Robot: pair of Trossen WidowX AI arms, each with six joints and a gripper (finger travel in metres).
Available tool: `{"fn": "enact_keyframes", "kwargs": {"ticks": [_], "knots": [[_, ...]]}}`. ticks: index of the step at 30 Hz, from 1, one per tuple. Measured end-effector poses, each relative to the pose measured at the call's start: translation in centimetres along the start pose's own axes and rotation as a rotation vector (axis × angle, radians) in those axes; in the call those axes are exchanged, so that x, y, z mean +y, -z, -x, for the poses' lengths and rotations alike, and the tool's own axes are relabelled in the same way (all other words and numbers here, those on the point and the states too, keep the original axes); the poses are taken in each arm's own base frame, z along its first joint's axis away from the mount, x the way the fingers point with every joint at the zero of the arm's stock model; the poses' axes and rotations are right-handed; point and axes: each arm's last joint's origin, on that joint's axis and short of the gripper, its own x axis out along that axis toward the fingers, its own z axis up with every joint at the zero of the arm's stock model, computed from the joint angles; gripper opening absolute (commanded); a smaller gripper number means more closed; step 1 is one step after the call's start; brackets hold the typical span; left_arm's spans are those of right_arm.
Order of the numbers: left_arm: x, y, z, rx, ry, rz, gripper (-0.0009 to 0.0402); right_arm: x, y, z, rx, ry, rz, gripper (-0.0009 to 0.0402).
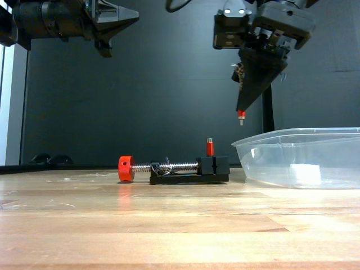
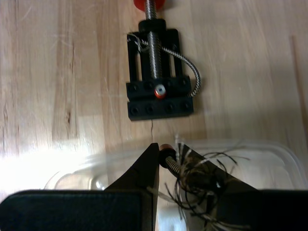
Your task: Pick the RCA connector and install on taskboard
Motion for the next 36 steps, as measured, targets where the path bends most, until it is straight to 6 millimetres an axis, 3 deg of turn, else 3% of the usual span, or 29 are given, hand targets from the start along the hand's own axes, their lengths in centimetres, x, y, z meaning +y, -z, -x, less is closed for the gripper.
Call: {"fn": "enact_keyframes", "kwargs": {"ticks": [16,36], "knots": [[0.0,0.0,0.0,0.001,0.000,0.000,0.0000,0.3,-3.3,-2.4,0.004,0.014,-0.012,0.0002],[0.0,0.0,0.0,0.002,0.000,0.000,0.0000,0.3,-3.5,-3.0,0.007,0.017,-0.016,0.0002]]}}
